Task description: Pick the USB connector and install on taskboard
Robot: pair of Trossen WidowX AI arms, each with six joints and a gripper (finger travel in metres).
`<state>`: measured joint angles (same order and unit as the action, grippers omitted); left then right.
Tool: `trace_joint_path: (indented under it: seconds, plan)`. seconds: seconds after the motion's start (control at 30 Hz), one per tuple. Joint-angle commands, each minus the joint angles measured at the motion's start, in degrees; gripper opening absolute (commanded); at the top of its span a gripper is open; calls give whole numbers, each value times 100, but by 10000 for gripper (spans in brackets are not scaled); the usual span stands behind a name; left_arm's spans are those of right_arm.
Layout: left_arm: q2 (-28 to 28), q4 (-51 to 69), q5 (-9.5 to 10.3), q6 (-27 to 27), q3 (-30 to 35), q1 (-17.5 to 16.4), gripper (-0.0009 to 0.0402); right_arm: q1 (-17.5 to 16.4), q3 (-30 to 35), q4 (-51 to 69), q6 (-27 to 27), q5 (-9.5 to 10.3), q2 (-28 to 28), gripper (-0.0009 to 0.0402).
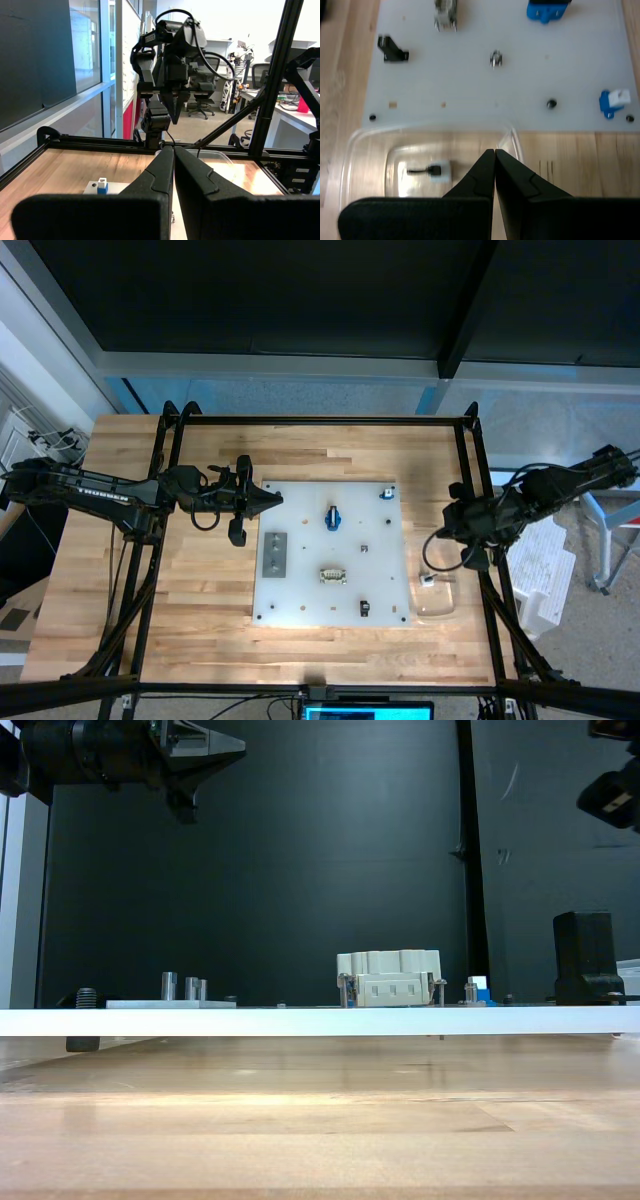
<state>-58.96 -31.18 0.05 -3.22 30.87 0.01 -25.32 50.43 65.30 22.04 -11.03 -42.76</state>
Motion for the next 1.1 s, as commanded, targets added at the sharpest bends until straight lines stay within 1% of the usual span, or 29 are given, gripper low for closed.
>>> trace_joint_path:
  seconds: [0.03, 0.17, 0.2, 0.3, 0.53, 0.6, 0.63, 0.7, 0.87, 0.93, 1.07, 1.1]
  plan:
    - [-2, 0, 0, 0, 0, -2, 0, -472, -7, 190, 439, -162, -52, 0]
    - [-2, 0, 0, 0, 0, -2, 0, -990, -26, 299, 944, -219, -188, 0]
    - [-2, 0, 0, 0, 2, 0, 0, -1113, -31, 337, 1067, -280, -254, 0]
    - [0, 0, 0, 0, 0, 0, 0, -1453, -46, 389, 1314, -302, -514, 0]
    - [0, 0, 0, 0, 0, 0, 0, -1947, -48, 352, 1919, -302, -1128, 2]
    - [0, 0, 0, 0, 0, 0, 0, -2157, -55, 293, 2114, -328, -1298, 11]
    - [0, 0, 0, 0, 2, 0, 0, -2256, -72, 234, 2184, -389, -1386, 18]
    - [0, 0, 0, 0, 2, 0, 0, -2409, -129, 68, 2299, -422, -1537, 36]
    - [-2, 0, 0, 0, 0, 0, 0, -2459, -323, -391, 2503, -402, -1733, 89]
    - [0, 0, 0, 0, 2, 0, 0, -2459, -374, -514, 2503, -452, -1779, 106]
    - [-2, 0, 0, 0, 0, -2, 0, -2452, -466, -581, 2503, -483, -1864, 125]
    - [0, 0, 0, 0, 2, 0, 0, -2452, -492, -608, 2503, -540, -1888, 127]
